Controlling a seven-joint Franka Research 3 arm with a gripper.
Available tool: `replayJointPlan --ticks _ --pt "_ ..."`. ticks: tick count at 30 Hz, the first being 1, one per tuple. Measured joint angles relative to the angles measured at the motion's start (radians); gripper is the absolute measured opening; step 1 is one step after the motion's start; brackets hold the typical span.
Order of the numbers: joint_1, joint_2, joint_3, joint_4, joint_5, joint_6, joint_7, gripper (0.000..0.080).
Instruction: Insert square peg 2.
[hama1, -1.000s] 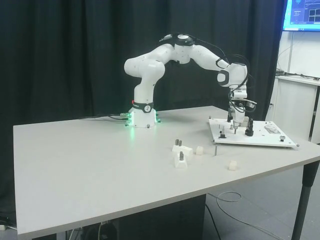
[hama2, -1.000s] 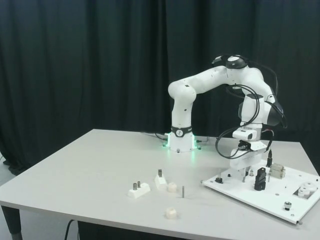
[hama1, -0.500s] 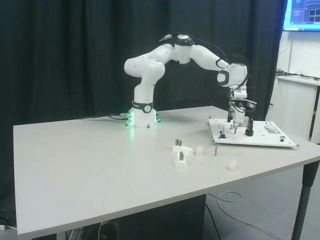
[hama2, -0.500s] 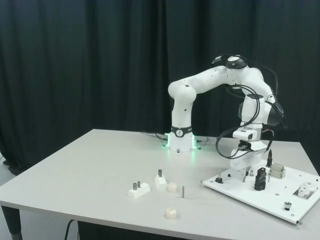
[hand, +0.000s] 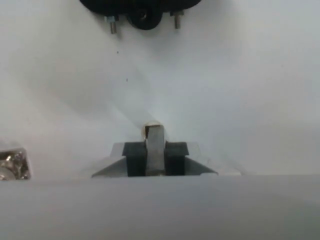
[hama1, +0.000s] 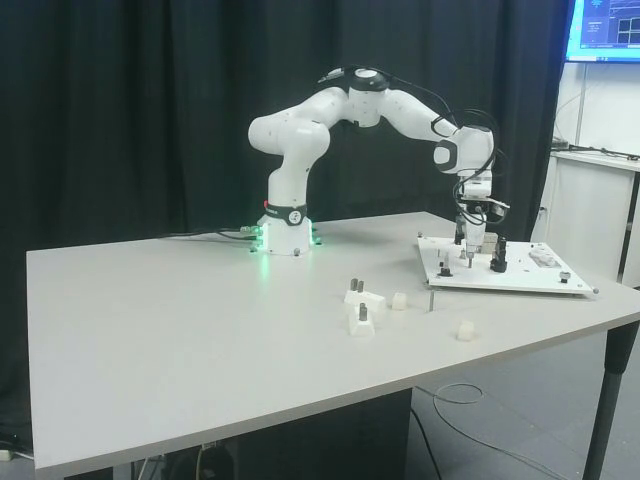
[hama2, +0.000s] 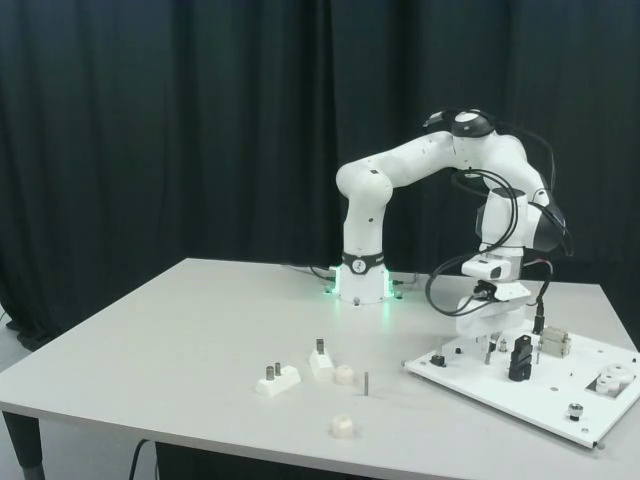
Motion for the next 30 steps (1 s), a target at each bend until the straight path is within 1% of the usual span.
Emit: replayJointPlan --ticks 13,25,30 --pt "0.000 -0.007 0.000 -0.005 0.000 0.000 0.060 0.0075" --pt "0.000 -0.008 0.000 -0.006 0.000 0.000 0.058 0.0075" --pt "0.000 -0.008 0.000 -0.006 -0.001 0.000 0.037 0.0075"
